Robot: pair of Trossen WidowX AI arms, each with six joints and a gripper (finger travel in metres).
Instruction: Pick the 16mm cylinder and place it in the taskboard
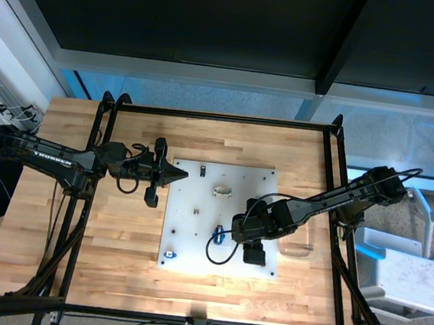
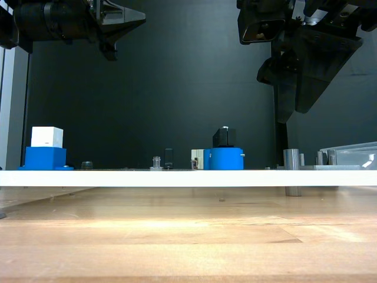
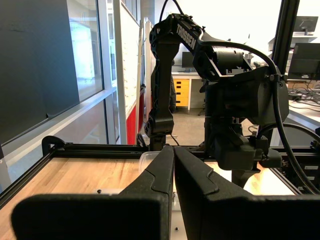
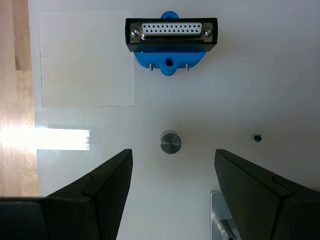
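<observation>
The 16mm cylinder (image 4: 170, 141) stood upright on the taskboard (image 4: 280, 75), near the blue connector part (image 4: 170, 60). In the low view its body showed both above and below the board's edge, so I judged it already seated in a hole.

Your right gripper (image 4: 174, 167) hung straight above it and clear of it, with its fingers (image 4: 107, 185) spread wide to either side and holding nothing. To do this step well, you needed to rise straight up with the claw wide, so that neither finger could brush the peg and tilt it. Any sideways move belonged only after the tips were well clear.

Your left gripper (image 1: 179, 174) hovered raised over the board's left edge, claw pressed together and empty.

Counted: one cylinder, one taskboard and two grippers. There were two blue parts, the second blue part (image 1: 168, 255) at the board's near left corner. There was also one grey block (image 4: 225, 220) and one clear tray (image 1: 297, 248) just beside the board's right edge.
</observation>
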